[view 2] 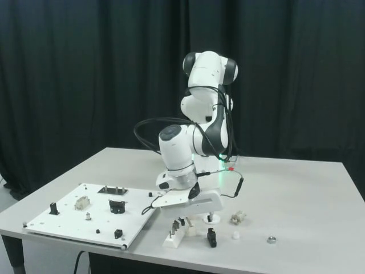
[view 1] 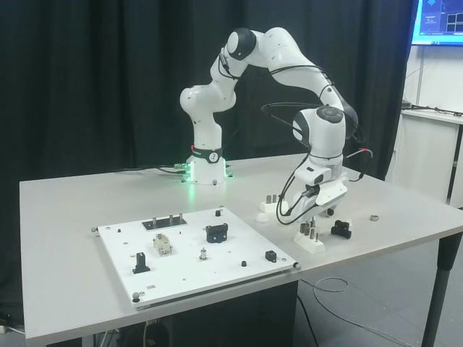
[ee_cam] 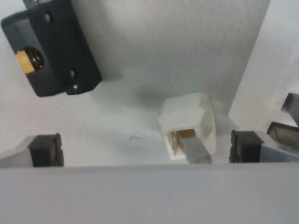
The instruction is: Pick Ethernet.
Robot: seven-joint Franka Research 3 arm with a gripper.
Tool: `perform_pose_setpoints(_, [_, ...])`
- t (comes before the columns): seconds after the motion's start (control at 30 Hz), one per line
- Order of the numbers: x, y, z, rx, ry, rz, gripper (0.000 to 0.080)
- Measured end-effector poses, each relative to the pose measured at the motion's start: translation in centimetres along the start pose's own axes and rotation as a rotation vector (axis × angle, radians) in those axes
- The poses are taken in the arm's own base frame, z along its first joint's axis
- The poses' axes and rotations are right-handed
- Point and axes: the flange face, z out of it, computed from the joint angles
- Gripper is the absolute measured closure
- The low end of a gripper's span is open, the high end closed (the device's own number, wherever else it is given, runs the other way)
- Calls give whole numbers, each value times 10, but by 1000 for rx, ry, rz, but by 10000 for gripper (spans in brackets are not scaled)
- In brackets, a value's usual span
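1. At the worktop's left end you have the white board (view 1: 192, 253), lying flat near the front edge with small fixtures bolted across it. It looks like an assembly plate, and nothing on it is being touched now.
2. Just right of the board, near the front edge, a white holder (view 1: 312, 239) with upright pegs stands on the worktop. The arm is folded low over this spot, which suggests the parts to be picked are staged here.
3. The pincer (ee_cam: 145, 148) hangs just above the worktop with its black pads (ee_cam: 46, 149) well apart and holding nothing. I judge it is open this wide so it can straddle the plug.
4. The Ethernet plug (ee_cam: 188, 133), a white housing with a metal tip, lies on the worktop between the pads, nearer one pad than the other. You would want it centred before closing.
5. A black block (ee_cam: 51, 46) lies apart from the plug, clear of the pads.
6. Farther right a small nut (view 1: 375, 216) sits alone, away from the work.
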Motion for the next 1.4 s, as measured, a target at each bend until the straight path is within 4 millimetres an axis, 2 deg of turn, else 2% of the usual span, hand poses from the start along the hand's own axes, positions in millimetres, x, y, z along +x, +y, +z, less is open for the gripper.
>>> perform_pose_setpoints(0.17, [0,0,1,-1,1,-2,3])
perform_pose_setpoints(0.2, [0,0,1,-2,1,-2,122])
perform_pose_setpoints(0.47, [0,0,2,-12,5,-8,122])
perform_pose_setpoints(0.5, [0,0,2,-14,6,-9,468])
perform_pose_setpoints(0.7, [1,1,3,-20,8,-11,468])
perform_pose_setpoints(0.73, [1,1,3,-21,9,-12,644])
perform_pose_setpoints(0.87, [1,2,2,-24,11,-13,644])
perform_pose_setpoints(0.9, [2,2,2,-25,12,-13,731])
perform_pose_setpoints(1.4, [5,7,-7,-29,26,14,731])
